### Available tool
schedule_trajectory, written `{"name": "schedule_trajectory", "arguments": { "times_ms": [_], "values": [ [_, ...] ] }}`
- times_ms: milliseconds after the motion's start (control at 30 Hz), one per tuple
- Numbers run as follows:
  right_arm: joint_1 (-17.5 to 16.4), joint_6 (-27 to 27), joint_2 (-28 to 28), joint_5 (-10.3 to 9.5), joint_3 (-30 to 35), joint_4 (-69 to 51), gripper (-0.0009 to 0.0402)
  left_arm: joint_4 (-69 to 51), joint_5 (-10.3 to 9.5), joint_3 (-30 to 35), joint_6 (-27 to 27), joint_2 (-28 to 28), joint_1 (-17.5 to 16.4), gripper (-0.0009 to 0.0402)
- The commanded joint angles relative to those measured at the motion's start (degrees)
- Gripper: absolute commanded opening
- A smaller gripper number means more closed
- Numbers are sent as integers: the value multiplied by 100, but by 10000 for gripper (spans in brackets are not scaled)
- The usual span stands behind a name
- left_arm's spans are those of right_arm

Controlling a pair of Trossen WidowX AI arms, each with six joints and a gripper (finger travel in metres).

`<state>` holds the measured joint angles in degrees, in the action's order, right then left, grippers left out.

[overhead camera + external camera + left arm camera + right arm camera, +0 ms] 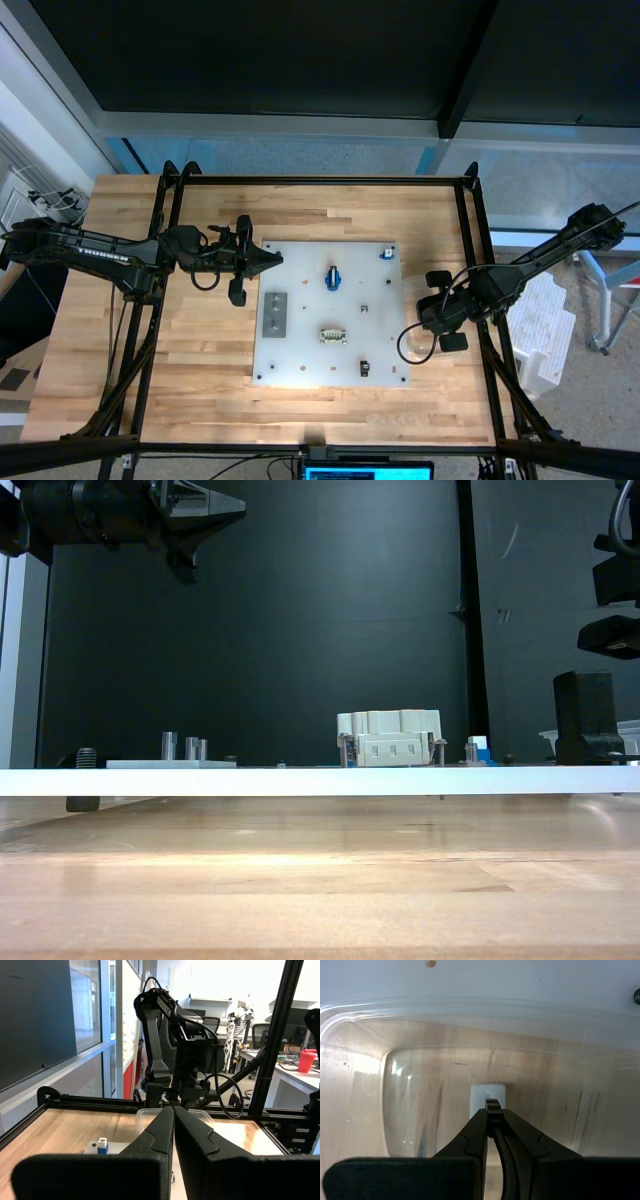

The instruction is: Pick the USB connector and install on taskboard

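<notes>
Listing what my feeds give me, item by item.

Taskboard (300,355): flat white panel lying in the middle of the bench (200,380). It carries a blue fitting (333,278) toward the far side, a grey block (274,313) by its left edge and a beige connector (334,336) near the centre.

Clear tray (420,1010): on the bench just beside the taskboard's right edge. A small white block (488,1092) lies on its floor.

Right pincer (493,1112): off the board's right edge, pointing down into the clear tray. Its fingers are drawn together and clamped on the USB connector (493,1104).

USB connector: a tiny dark plug pinched at the very tips of the right pincer, over the tray and in line with the white block. It is not on the taskboard. I cannot tell whether the plug touches the block.

Left pincer (173,1106): held high above the taskboard's left edge, lying level and pointing across toward the right arm. Its fingers are pressed flat together with nothing between them. From bench height I see it well above the grey block and touching nothing
</notes>
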<state>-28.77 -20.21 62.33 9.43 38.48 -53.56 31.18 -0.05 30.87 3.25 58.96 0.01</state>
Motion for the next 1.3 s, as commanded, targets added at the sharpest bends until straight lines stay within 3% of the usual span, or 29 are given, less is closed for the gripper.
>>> {"name": "schedule_trajectory", "arguments": {
  "times_ms": [33,300,767,1033,1133,1300],
  "values": [
    [-4,13,-11,2,2,2,0,0,0,0,-2,2,0,0],
    [-22,-225,-44,-52,63,0,0,0,0,0,-2,0,-2,0],
    [-26,-363,50,-42,1104,-752,0,0,0,0,-2,0,0,0],
    [-46,-811,713,-37,1779,-739,0,0,0,0,-2,0,0,0],
    [-59,-955,1078,138,2114,-743,0,0,0,0,-2,2,0,0],
    [-122,-1021,1679,151,2664,-743,0,0,0,0,-2,0,0,0]
  ]
}}
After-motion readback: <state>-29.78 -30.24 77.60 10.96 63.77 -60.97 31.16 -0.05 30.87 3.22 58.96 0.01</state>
